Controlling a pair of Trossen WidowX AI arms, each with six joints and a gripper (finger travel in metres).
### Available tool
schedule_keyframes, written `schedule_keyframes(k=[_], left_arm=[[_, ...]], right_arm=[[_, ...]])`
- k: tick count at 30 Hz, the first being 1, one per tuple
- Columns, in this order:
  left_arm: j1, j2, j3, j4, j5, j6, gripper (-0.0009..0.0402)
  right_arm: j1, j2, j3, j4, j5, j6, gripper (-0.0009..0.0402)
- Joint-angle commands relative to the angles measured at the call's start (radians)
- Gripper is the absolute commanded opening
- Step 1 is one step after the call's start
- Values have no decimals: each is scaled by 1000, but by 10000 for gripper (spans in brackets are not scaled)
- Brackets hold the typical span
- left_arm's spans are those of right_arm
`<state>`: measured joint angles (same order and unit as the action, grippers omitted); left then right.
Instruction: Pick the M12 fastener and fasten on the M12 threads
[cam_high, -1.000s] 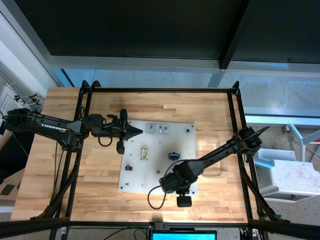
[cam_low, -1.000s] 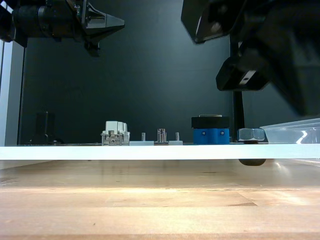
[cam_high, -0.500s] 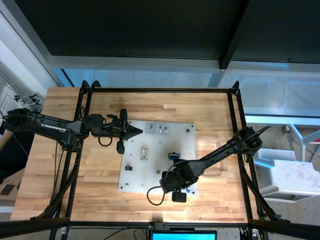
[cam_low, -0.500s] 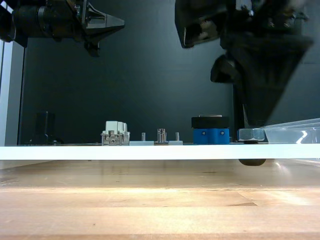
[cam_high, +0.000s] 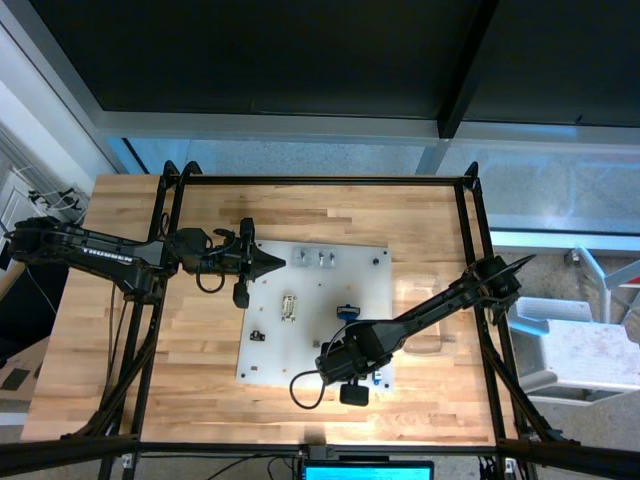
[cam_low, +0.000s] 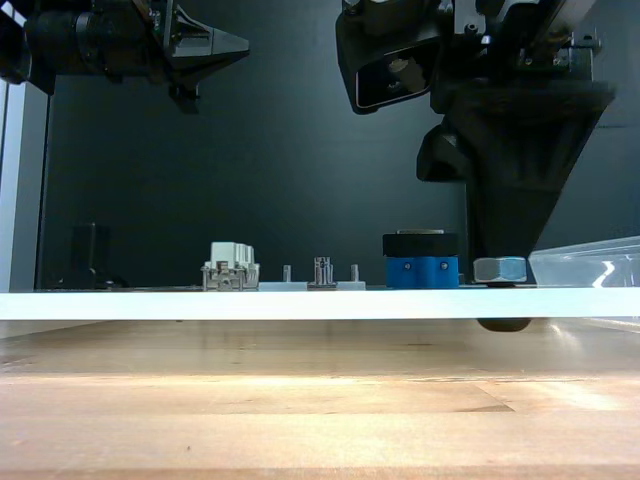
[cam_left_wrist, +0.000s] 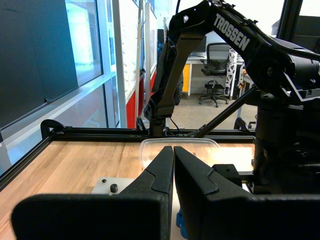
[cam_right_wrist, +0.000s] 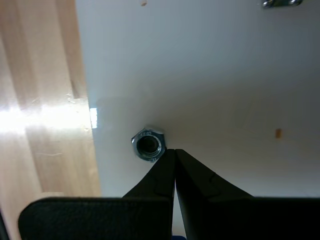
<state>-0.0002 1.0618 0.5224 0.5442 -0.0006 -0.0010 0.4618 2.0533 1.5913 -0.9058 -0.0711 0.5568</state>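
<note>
- The right gripper (cam_right_wrist: 173, 152) has its fingers pressed together and holds nothing. The joined tip stands just beside one flat of the M12 nut (cam_right_wrist: 148, 145); contact cannot be confirmed.
- The nut sits on the white board (cam_right_wrist: 225, 75) near its near right edge, not in the clear tray (cam_low: 590, 265). In the low view it lies flat at board level with no ribs showing beneath. It is judged to be run down over its stud, but how far the thread has engaged cannot be told.
- The left gripper (cam_left_wrist: 173, 165) has its fingers together and is empty. It hangs above the board's far left edge, well apart from the nut, and poses no hazard.
- Risk: the narrow tip bears on a small flat without clamping it. A sideways push may skid off the corner and strike the board.
- Risk: if the nut only rests on the stud's top, a push may tilt it, cross the thread or jam it.
- Risk: a loose nut could be flicked over the board's near edge onto the table (cam_high: 120, 330), or against the blue-capped piece (cam_low: 421, 270).
- Risk: downward load from the tip may bind the nut instead of turning it.
</note>
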Motion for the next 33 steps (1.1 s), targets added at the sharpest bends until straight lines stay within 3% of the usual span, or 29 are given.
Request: schedule_keyframes(k=[1, 2, 3, 10, 13, 18, 20, 33], left_arm=[[0, 0, 0, 0, 0, 0, 0], [0, 0, 0, 0, 0, 0, 0], [0, 0, 0, 0, 0, 0, 0], [0, 0, 0, 0, 0, 0, 0], [0, 0, 0, 0, 0, 0, 0], [0, 0, 0, 0, 0, 0, 0], [0, 0, 0, 0, 0, 0, 0], [0, 0, 0, 0, 0, 0, 0]], right_arm=[[1, 0, 0, 13, -183, -71, 0], [1, -2, 0, 8, -203, -83, 0], [1, -3, 0, 1, -201, -92, 0], [1, -6, 0, -6, -166, -89, 0], [1, -9, 5, -5, -105, -65, 0], [-7, -11, 21, -7, 29, -28, 0], [-11, -11, 20, -9, 57, -15, 0], [-13, 30, 18, 11, 58, -14, 0]])
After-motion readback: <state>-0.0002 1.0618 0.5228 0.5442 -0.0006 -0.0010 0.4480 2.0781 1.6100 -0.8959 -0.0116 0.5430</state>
